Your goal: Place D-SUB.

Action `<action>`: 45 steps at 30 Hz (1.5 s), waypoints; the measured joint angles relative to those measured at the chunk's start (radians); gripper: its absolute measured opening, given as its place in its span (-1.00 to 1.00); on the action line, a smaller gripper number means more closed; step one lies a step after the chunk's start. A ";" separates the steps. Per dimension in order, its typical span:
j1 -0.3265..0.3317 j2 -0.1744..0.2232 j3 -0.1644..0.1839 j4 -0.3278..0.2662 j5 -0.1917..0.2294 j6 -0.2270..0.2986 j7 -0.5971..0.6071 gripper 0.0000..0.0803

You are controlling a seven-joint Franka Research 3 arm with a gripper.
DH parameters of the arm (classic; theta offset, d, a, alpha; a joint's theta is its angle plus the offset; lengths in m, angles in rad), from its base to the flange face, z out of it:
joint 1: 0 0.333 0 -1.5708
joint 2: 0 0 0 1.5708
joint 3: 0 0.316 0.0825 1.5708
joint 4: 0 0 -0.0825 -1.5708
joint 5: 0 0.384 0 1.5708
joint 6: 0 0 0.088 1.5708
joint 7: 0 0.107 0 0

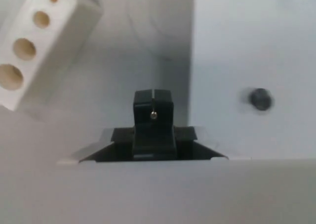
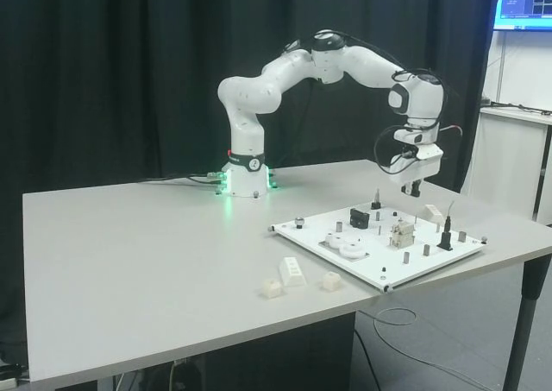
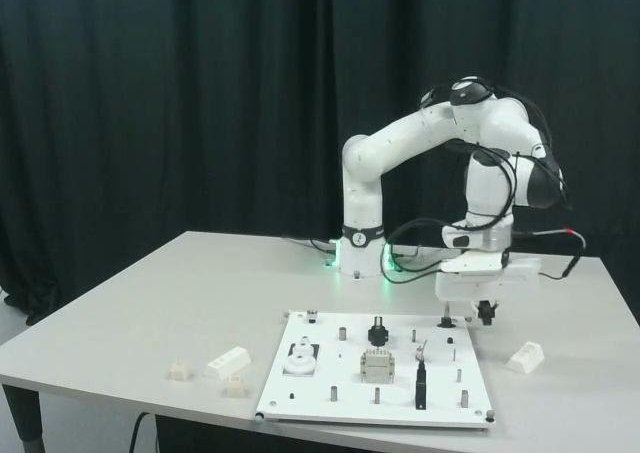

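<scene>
A black D-SUB connector (image 1: 154, 108) with a small screw on its back hangs in my gripper (image 1: 154, 135), whose fingers are shut on it. In the wrist view it is over the grey table, just beside the edge of the white board (image 1: 247, 46). In the room views my gripper (image 2: 412, 184) (image 3: 485, 313) hovers a little above the far right corner of the white board (image 2: 379, 257) (image 3: 330, 393), near a black bolt (image 1: 260, 99).
A white block with a row of holes (image 1: 34, 41) (image 2: 429, 211) (image 3: 525, 356) lies on the table beside the board. The board carries white gears (image 3: 300, 358), a black plug (image 3: 378, 331) and several pegs. Three small white blocks (image 2: 293, 270) lie near the table's front.
</scene>
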 joint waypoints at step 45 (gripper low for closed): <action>0.068 0.000 0.146 0.013 0.029 0.115 0.181 -0.61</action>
